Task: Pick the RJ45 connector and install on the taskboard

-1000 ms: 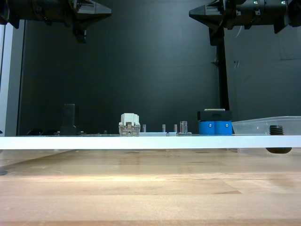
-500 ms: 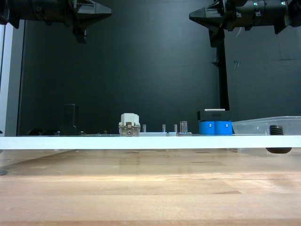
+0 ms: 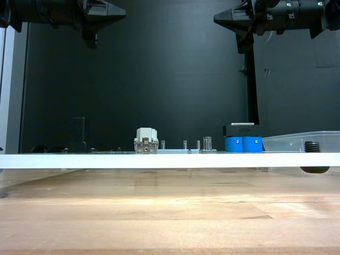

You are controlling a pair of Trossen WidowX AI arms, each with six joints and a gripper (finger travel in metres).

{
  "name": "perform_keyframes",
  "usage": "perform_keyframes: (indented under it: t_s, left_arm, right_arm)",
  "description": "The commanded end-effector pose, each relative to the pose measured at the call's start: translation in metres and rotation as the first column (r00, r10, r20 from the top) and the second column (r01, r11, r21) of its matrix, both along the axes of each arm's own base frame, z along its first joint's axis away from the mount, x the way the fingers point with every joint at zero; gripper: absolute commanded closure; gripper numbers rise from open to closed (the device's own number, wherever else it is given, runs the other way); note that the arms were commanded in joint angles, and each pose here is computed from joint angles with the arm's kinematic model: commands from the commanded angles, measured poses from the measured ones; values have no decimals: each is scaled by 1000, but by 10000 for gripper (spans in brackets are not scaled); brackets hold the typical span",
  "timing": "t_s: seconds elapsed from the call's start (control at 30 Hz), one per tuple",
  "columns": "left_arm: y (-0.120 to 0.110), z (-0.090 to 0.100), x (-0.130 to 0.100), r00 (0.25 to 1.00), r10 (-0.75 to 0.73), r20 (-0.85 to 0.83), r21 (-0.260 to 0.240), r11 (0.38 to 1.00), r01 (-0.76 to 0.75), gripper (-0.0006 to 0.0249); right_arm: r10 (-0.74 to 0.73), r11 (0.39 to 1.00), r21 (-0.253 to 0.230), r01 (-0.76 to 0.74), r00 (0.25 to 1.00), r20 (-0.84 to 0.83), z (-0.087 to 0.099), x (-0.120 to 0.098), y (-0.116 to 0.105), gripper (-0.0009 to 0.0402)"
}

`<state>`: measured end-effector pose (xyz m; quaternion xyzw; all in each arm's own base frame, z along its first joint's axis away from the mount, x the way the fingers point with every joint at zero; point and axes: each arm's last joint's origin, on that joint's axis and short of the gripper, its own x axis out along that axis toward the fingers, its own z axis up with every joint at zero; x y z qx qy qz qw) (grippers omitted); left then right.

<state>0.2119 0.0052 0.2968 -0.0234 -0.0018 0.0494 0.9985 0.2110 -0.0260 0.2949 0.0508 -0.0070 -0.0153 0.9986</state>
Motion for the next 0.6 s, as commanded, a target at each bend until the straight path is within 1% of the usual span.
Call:
perform_keyframes:
  t_s: [0.03,0.6]
  left_arm:
    - [0,0,0,1000,0,0,0,1000,0,243]
    - [0,0,0,1000,0,0,0,1000,0,243]
  right_arm:
    - [0,1000,0,0,1000,0,0,0,0,393]
    - [0,1000,0,0,1000,4,0,0,0,393]
